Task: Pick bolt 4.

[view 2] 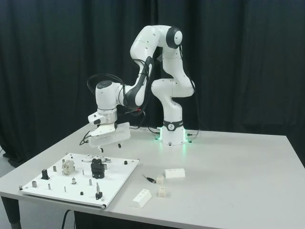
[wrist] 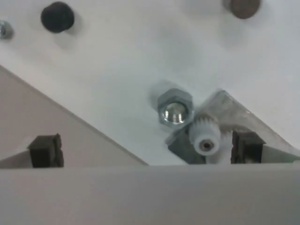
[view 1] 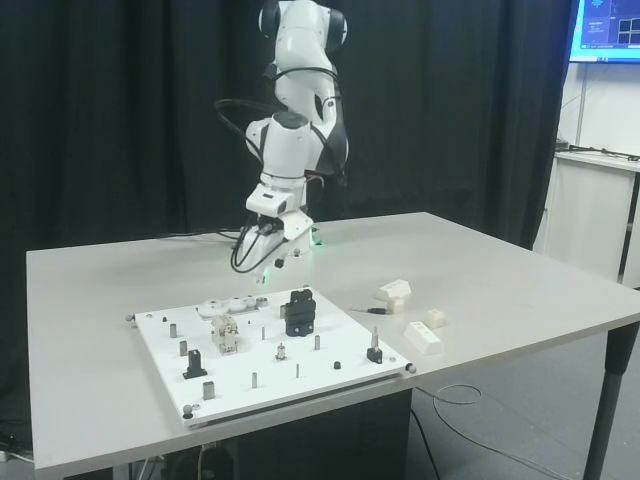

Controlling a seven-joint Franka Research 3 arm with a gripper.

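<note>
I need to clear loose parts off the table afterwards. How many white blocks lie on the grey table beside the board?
4: a long block farthest back, two small ones near it, and a long one by the table's front edge. None seem hidden.

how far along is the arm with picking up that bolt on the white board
Done: the gripper has reached the far edge of the white board and hovers above it. In hand: nothing; in the wrist view the black fingers stand wide apart with only board between them, and a hex bolt head beside a small white gear lies just ahead. Left: lining up, descending, closing and lifting.
</note>
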